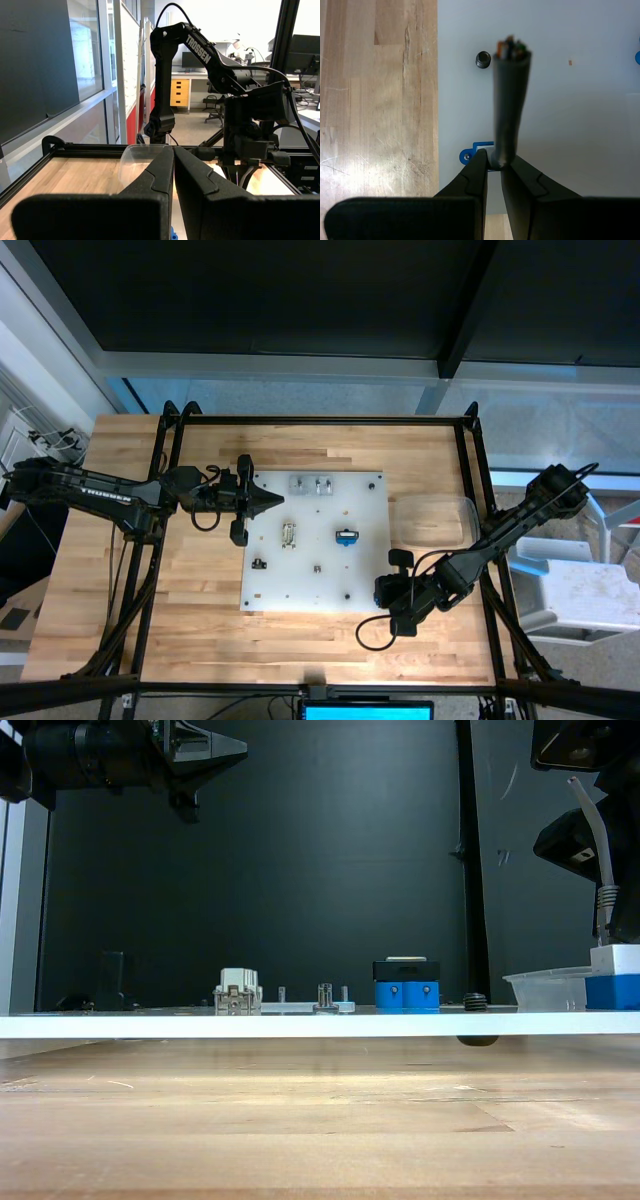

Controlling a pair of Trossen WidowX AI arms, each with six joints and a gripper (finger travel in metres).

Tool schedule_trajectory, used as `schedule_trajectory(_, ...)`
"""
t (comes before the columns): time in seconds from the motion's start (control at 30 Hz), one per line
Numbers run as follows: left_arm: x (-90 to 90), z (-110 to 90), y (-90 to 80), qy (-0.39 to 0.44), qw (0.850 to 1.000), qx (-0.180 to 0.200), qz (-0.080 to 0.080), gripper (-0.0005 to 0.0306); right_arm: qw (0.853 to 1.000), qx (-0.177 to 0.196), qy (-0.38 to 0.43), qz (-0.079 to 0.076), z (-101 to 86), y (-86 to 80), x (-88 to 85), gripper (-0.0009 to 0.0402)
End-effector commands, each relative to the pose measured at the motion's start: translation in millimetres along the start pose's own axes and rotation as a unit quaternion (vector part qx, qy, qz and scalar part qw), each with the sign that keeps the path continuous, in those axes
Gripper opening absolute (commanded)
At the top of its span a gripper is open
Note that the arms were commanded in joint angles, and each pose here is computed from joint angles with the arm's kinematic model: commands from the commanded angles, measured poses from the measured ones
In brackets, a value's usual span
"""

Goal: Remove the rj45 connector and place it in the container

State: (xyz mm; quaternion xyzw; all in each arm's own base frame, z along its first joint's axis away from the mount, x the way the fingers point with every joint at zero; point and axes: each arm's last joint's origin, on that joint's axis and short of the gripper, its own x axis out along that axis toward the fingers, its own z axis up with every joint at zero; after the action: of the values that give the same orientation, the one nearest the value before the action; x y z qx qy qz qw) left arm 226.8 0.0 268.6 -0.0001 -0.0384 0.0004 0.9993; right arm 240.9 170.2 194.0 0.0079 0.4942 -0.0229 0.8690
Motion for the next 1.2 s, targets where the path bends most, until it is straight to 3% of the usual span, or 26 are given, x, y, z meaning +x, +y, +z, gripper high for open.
schedule_trajectory(0.03, 0.1, -0.1, 0.0, 0.0, 1.0, 0.0, 0.0, 0.0, 1.0, 0.0, 0.005, 0.01, -0.2, 1.0, -0.7, 0.0)
schedule_trajectory(0.8, 0.1, -0.1, 0.1, 0.0, 1.0, 0.0, 0.0, 0.0, 1.0, -0.005, -0.017, 0.023, 3.8, -1.7, -13.5, 0.0)
schedule_trajectory(1.0, 0.1, -0.1, 0.0, 0.0, 1.0, 0.0, 0.0, 0.0, 0.999, -0.012, -0.034, 0.033, 11.0, -5.5, -32.7, 0.0)
schedule_trajectory(1.2, 0.0, 0.0, 0.1, 0.0, 1.0, 0.0, 0.0, 0.0, 0.998, -0.007, -0.047, 0.039, 19.2, -19.7, -54.8, 0.0)
